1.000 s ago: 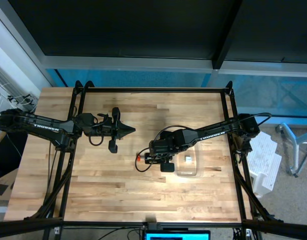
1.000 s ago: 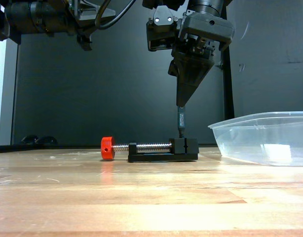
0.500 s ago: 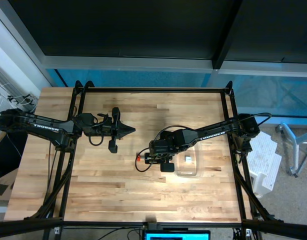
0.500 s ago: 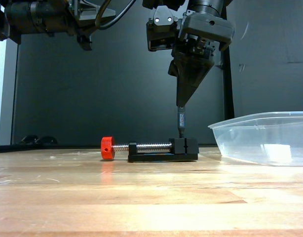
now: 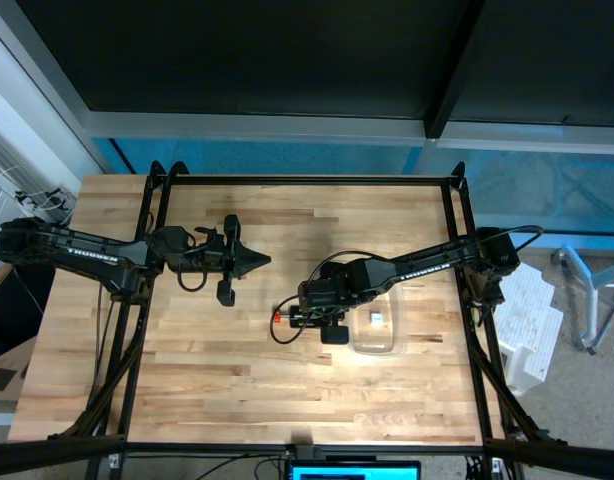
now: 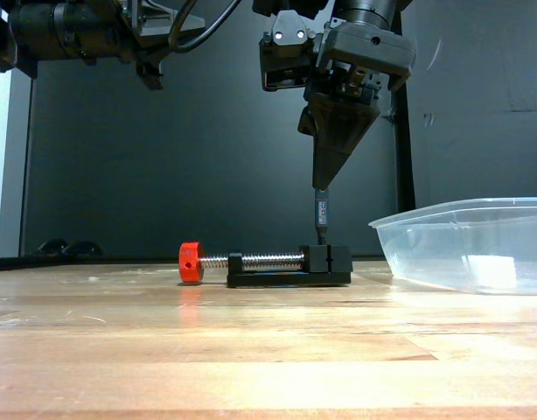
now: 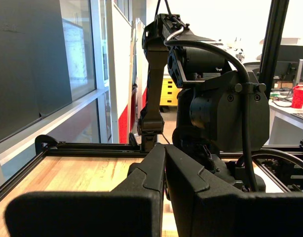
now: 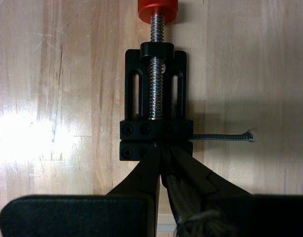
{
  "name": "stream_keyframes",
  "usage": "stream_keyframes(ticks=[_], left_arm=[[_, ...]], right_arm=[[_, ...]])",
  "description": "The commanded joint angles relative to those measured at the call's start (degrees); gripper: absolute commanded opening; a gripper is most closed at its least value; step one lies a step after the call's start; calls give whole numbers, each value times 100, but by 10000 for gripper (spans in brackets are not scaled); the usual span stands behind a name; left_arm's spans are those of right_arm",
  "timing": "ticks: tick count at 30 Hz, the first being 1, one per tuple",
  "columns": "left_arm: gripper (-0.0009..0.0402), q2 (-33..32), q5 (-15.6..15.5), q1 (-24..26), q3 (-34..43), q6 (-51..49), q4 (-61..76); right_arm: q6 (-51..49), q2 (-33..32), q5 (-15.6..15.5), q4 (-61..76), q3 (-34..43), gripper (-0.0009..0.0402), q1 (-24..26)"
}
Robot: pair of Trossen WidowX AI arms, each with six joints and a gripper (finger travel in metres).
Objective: Pick the usb-c connector and install on the hub
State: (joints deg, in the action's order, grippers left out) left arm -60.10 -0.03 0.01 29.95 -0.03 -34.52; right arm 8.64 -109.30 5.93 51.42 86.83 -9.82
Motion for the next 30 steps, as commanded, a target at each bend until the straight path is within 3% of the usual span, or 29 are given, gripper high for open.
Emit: stream_keyframes(ticks=[1, 17, 30], left_arm=[[0, -2, 2, 0, 0, 2, 0], [0, -2, 2, 0, 0, 2, 0], [0, -2, 0, -2, 0, 2, 0]], right_arm=[[2, -11, -2, -9, -2, 0, -2], [-15, 24, -2, -68, 0, 8, -2], [-59, 356, 52, -107, -11, 175, -9]])
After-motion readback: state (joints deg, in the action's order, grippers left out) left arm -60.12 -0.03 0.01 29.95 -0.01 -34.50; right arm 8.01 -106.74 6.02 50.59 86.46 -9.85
